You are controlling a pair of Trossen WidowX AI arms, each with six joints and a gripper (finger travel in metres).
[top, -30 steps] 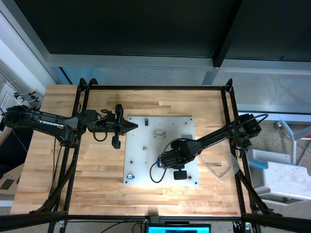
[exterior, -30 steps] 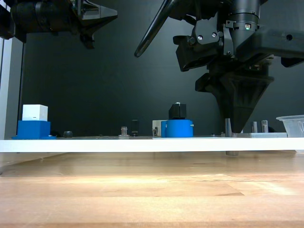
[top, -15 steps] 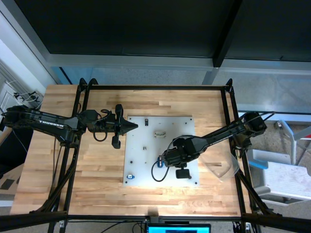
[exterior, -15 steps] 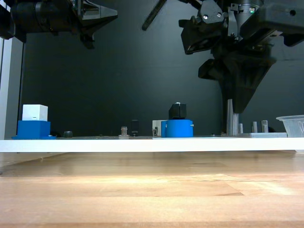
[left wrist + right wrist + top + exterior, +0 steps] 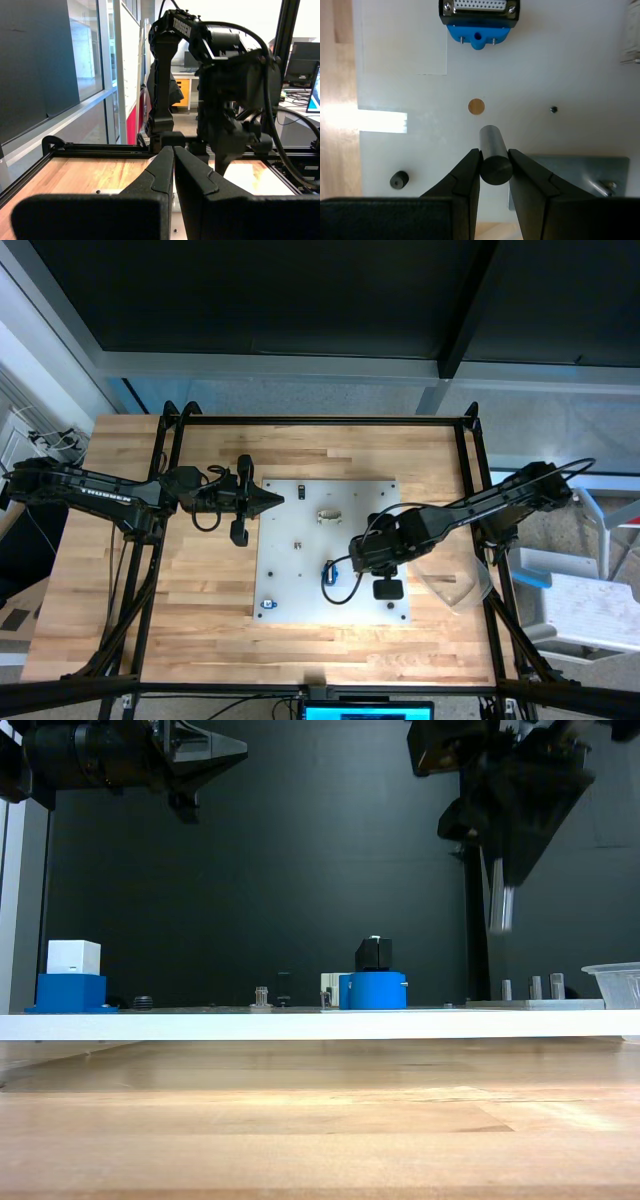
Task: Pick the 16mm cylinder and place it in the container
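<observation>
My right gripper (image 5: 494, 162) is shut on the 16mm cylinder (image 5: 492, 150), a short silver-grey peg held upright between the fingers (image 5: 465, 175). In the low view the cylinder (image 5: 503, 910) hangs well above the white board (image 5: 300, 1024) under the right gripper (image 5: 503, 880). From above, the right gripper (image 5: 360, 555) hovers over the board's right half and hides the peg. The container (image 5: 455, 590), a clear tub, sits right of the board on the table; its rim (image 5: 615, 975) shows at the low view's right edge. My left gripper (image 5: 268, 498) is parked high at the board's left edge, shut and empty (image 5: 173, 155).
Under the peg an empty round hole (image 5: 476, 106) shows in the board. Nearby are a blue connector (image 5: 477, 35), a grey metal block (image 5: 575, 175) with thin pegs (image 5: 535, 986), a blue round part (image 5: 377, 990) and a blue-and-white block (image 5: 72, 978).
The right gripper has lifted the cylinder straight out of its hole in the board and risen, shifting right toward the container. The left arm has not moved.
</observation>
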